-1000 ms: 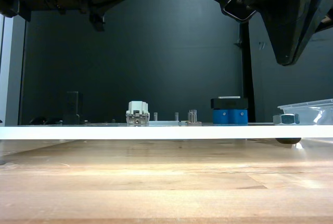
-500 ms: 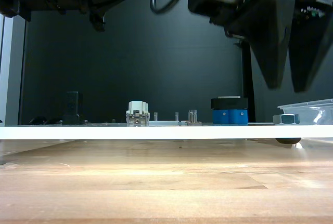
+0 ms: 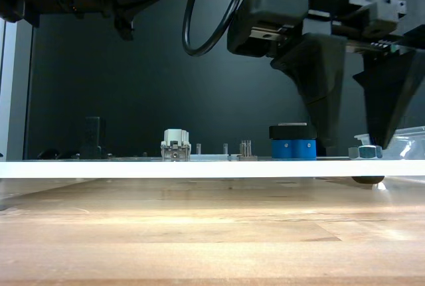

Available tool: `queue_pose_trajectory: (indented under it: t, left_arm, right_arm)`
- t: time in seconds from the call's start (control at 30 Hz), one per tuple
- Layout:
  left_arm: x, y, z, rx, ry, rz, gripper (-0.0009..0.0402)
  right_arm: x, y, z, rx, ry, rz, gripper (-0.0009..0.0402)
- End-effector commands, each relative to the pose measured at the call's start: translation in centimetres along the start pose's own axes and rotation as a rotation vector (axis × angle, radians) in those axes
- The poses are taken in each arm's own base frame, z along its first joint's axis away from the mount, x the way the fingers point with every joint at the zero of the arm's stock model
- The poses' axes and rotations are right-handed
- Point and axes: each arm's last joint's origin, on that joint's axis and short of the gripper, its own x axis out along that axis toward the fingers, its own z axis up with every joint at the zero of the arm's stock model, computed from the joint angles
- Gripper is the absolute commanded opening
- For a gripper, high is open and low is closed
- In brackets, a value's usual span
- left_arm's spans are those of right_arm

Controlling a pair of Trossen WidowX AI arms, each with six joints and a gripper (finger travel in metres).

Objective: Unfasten the M12 nut and place it in the container

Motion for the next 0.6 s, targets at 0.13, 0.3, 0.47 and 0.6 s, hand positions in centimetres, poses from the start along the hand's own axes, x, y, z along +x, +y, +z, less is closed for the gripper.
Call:
queue_pose_trajectory:
  t: [0.13, 0.3, 0.47, 0.6]
  left_arm:
    - [0.00, 0.01, 0.02, 0.000, -0.001, 0.000, 0.0000]
    - [0.00, 0.00, 0.02, 0.000, -0.001, 0.000, 0.0000]
    - [0.00, 0.00, 0.02, 0.000, -0.001, 0.000, 0.0000]
    - [0.00, 0.01, 0.02, 0.000, -0.001, 0.000, 0.0000]
  right_arm:
    - [0.55, 0.02, -0.02, -0.002, 0.005, -0.017, 0.0169]
    - [0.71, 0.04, -0.09, -0.006, 0.021, -0.021, 0.0145]
    - [0.71, 0.01, -0.09, -0.006, 0.023, -0.025, 0.0120]
    - [0.71, 0.00, -0.09, -0.007, 0.023, -0.026, 0.0091]
